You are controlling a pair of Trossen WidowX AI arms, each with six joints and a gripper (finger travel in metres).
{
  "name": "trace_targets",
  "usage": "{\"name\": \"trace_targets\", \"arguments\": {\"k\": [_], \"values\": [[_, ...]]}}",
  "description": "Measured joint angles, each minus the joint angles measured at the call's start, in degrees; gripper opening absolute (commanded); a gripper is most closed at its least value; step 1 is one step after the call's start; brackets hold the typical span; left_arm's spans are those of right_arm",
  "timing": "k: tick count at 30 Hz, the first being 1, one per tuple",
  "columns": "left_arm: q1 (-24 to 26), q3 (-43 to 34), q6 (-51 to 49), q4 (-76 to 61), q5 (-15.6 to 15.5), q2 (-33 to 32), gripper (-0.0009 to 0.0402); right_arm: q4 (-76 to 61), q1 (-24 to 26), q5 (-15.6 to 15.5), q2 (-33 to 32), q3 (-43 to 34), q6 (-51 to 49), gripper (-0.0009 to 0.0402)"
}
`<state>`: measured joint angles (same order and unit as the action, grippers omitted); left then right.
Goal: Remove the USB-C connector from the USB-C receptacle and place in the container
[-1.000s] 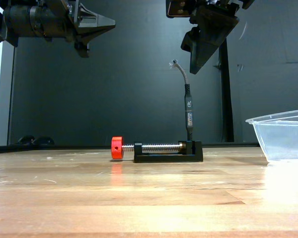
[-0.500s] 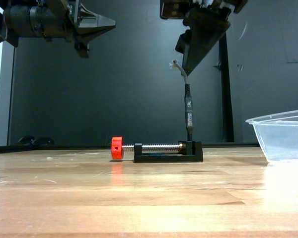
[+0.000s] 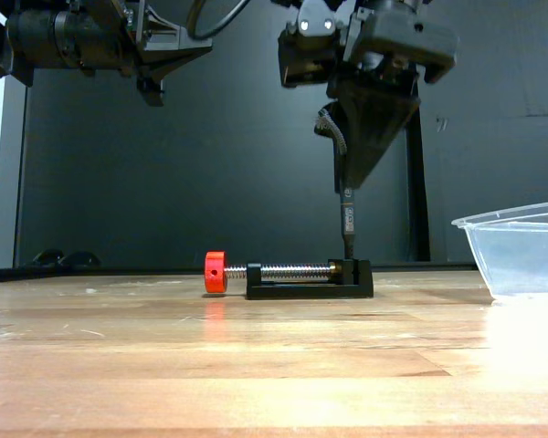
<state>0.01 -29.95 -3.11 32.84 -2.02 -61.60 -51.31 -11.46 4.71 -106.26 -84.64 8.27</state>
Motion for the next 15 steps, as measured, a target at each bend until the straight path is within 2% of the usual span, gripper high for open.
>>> {"name": "trace_targets", "arguments": {"k": [5,15], "values": [[0.0,0.0,0.0,0.0,0.0,0.0,0.0000,0.1,0.0,0.1,-0.2,0.0,0.0,0.0128],[0.0,0.0,0.0,0.0,0.0,0.0,0.0000,0.2,0.0,0.2,-0.2,0.0,0.0,0.0040]]}}
